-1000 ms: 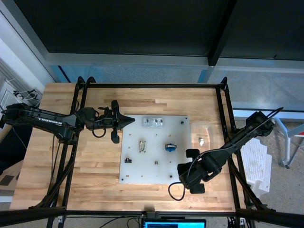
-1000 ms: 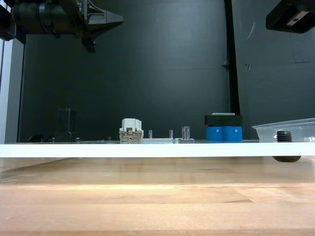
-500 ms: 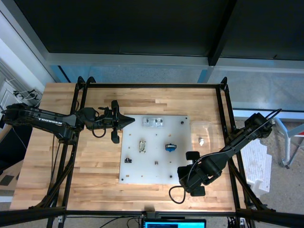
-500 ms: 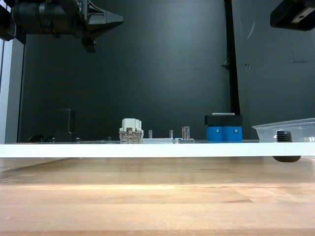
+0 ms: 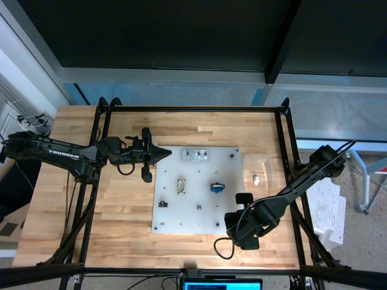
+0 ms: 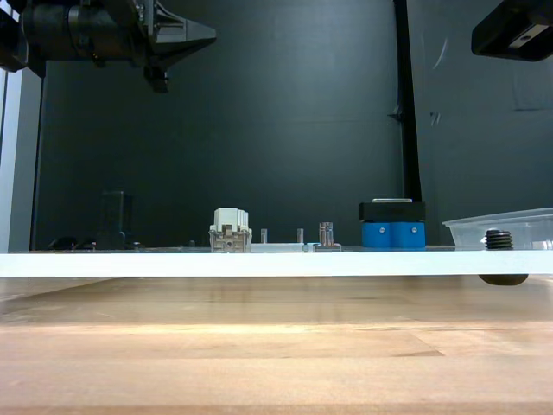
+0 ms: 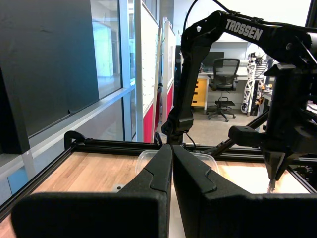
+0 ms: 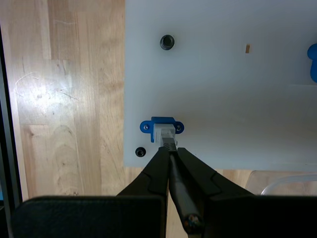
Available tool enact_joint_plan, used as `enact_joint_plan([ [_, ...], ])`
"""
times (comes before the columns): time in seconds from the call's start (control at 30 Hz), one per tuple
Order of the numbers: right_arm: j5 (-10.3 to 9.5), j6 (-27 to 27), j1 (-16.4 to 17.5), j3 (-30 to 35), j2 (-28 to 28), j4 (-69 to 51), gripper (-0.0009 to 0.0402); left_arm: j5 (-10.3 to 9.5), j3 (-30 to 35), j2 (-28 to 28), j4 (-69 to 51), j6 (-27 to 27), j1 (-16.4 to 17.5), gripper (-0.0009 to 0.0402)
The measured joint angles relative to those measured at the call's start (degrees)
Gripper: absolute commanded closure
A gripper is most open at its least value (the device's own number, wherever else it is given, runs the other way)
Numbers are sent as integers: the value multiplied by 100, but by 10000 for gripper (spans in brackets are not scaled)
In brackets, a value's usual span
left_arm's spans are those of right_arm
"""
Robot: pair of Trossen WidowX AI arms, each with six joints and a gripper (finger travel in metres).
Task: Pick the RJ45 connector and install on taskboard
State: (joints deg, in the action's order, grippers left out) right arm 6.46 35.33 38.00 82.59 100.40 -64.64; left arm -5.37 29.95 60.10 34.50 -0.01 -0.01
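Clamping the RJ45 connector at the taskboard's 5 o'clock corner is the right end effector; the left end effector hovers closed, empty, at 10 o'clock.

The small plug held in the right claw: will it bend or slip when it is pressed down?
Its cable looks thick and short, so probably fairly stiff. The plug is tiny, likely light, and might tilt, since the right claw pinches only the cable, over the white board. The left claw hangs shut, high by the board's edge.
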Motion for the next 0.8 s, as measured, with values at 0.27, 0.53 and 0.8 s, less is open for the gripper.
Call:
enact_joint_plan([
  [0.27, 0, 0, 13, -2, 2, -28, 393, 0, 0, 0, 0, 0, 0, 393],
  [0.53, 0, -2, 28, -31, 2, -61, 393, 0, 0, 0, 0, 0, 0, 393],
  [0.8, 2, -11, 37, -59, 0, 26, 393, 0, -2, 0, 0, 0, 0, 393],
])
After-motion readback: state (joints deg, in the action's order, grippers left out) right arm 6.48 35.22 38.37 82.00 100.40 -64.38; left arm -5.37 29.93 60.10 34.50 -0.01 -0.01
